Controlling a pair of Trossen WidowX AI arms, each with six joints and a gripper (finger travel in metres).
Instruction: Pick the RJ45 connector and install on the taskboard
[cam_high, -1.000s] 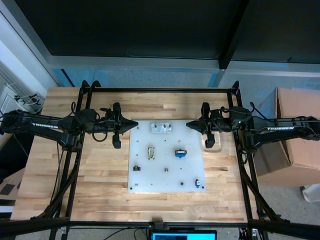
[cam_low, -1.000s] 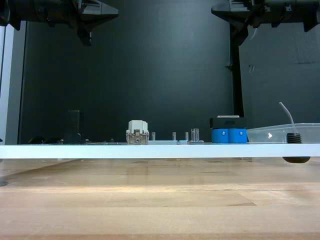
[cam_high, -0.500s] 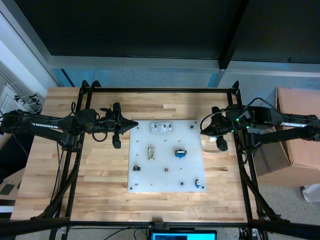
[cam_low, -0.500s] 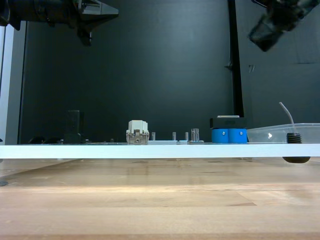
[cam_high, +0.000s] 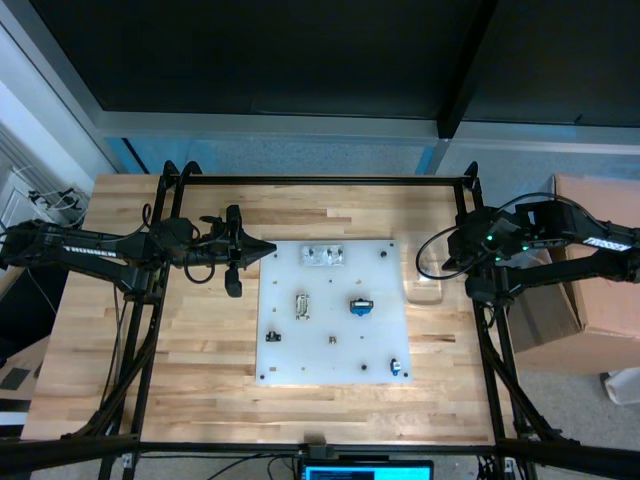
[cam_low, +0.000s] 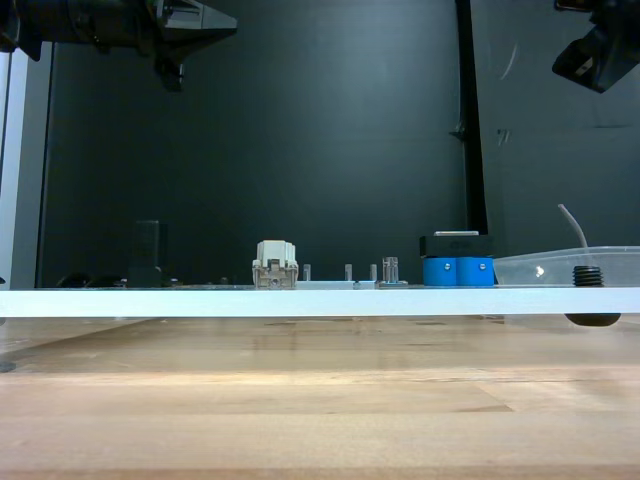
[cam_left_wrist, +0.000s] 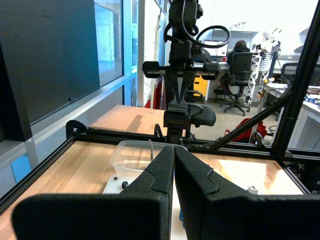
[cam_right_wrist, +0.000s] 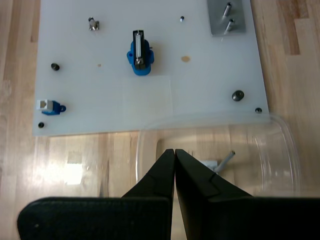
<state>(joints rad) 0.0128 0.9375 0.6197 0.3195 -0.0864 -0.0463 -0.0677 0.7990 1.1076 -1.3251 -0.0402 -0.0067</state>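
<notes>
The RJ45 connector (cam_right_wrist: 214, 163), small and grey with a thin cable (cam_low: 572, 225) sticking up, lies free in a clear plastic tray (cam_right_wrist: 285, 145) just right of the white taskboard (cam_high: 290, 365). Its seat, a small blue-and-white port (cam_right_wrist: 48, 105), sits near the board's front right corner (cam_high: 396, 367). My right gripper (cam_right_wrist: 174, 152) is shut and empty, tilted down, high above the tray (cam_high: 424, 287). My left gripper (cam_high: 268, 250) is shut and empty too. It hovers level over the board's back left corner (cam_left_wrist: 174, 148), high in the low view (cam_low: 226, 20).
The board also carries a larger blue connector (cam_high: 361, 306), a grey-white socket (cam_high: 302, 307), a metal plate with posts (cam_high: 324, 257) and several screws. A black frame (cam_high: 320, 181) borders the table. A cardboard box (cam_high: 590, 260) stands at the right.
My right arm drew back to the right, off the board's back right corner, and tilted down over the tray. The left arm and the connector have not moved.
</notes>
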